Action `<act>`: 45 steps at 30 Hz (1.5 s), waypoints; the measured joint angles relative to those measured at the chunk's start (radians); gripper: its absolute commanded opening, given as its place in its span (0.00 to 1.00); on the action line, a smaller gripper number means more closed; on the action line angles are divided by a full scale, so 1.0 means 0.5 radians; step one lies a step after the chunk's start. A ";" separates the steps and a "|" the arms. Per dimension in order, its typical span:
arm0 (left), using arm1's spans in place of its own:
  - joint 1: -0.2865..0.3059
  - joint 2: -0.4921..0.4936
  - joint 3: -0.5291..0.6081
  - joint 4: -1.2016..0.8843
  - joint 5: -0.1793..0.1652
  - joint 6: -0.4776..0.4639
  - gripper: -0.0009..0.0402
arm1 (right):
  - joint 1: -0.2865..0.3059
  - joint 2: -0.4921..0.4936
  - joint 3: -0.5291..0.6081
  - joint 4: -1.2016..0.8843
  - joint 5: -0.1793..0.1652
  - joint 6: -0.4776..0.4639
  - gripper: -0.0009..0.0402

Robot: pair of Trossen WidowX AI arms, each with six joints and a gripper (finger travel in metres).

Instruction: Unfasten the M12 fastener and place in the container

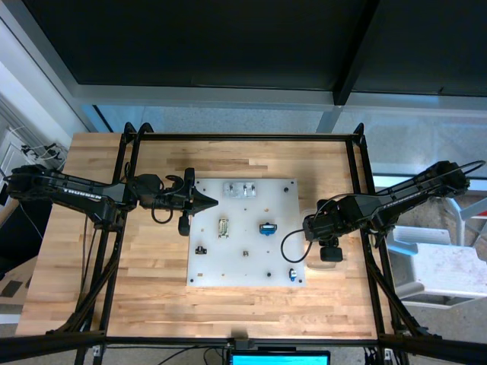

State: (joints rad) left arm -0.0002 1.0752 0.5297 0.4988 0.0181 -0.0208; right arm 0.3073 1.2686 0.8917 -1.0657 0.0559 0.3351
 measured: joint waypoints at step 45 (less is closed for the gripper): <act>0.000 0.000 0.000 0.000 0.001 0.001 0.02 | 0.001 0.002 0.001 0.008 0.007 -0.007 0.47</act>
State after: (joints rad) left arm -0.0002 1.0752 0.5297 0.4988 0.0185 -0.0204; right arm 0.3077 1.2694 0.8921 -1.0618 0.0593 0.3317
